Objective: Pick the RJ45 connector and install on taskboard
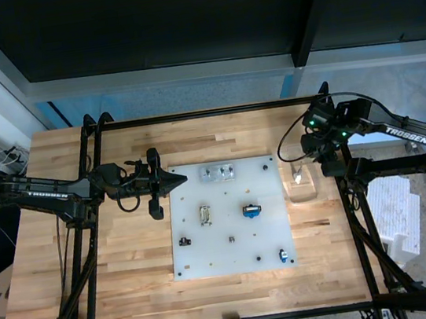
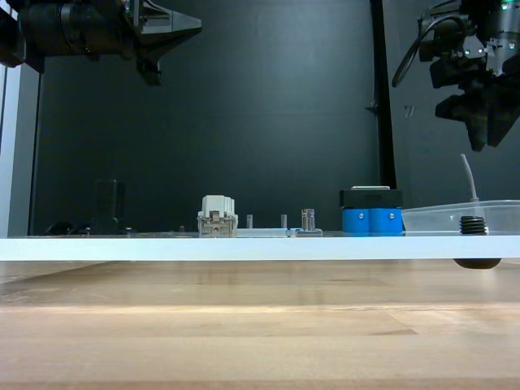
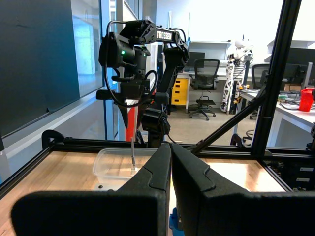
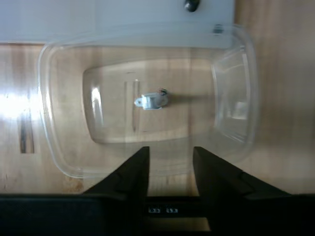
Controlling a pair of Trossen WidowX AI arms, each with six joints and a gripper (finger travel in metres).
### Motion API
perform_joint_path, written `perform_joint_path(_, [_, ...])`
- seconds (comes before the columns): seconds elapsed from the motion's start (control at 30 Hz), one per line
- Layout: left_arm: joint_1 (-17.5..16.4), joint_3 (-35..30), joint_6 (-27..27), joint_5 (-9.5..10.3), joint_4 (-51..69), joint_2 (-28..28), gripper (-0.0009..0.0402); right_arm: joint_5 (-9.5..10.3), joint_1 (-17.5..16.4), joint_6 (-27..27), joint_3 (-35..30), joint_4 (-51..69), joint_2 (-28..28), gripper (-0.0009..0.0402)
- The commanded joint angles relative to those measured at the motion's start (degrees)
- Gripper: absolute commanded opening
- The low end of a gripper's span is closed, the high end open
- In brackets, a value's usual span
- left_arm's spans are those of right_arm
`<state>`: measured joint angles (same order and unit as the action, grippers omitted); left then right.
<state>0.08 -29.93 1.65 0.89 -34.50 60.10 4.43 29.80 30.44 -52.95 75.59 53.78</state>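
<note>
Two tools are mine here, and only the right one is over the work. My right tool (image 4: 170, 158) hangs above the clear tray (image 4: 47, 113), which sits on the tabletop (image 1: 95, 279) just beside the right edge of the taskboard (image 1: 211, 259). Its fingers stand apart with nothing between them. The low view shows it well above the tray, tips pointing down. The RJ45 connector (image 4: 152, 101) lies on the tray floor, roughly in the middle, alone and touched by neither finger. In the high view it is only a pale speck inside the tray.

My left tool (image 1: 182, 179) is held high over the far left corner of the taskboard, pointing level toward the right arm, its fingers pressed together and empty.

The taskboard lies flat in the middle of the tabletop. It carries silver blocks (image 1: 217, 173) near its far edge, a whitish fitting (image 1: 204, 215), a blue fitting (image 1: 251, 210) near the centre and a second blue fitting (image 1: 284, 257) at the near right corner.
</note>
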Motion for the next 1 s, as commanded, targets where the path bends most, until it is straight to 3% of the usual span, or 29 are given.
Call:
perform_joint_path(0.03, [0.00,-0.02,-0.02,0.00,-0.02,0.00,0.0000,1.25,-0.07,0.02,1.73,-2.19,-0.04,0.0165])
perform_joint_path(0.27, [-0.02,-0.02,-0.02,0.00,-0.02,0.02,0.0000,1.20,-0.07,0.09,4.46,-7.28,-0.04,0.0201])
perform_joint_path(1.0, [0.00,-0.02,-0.02,0.00,0.00,0.02,0.0000,1.25,-0.63,0.13,12.87,-15.56,-0.04,0.0199])
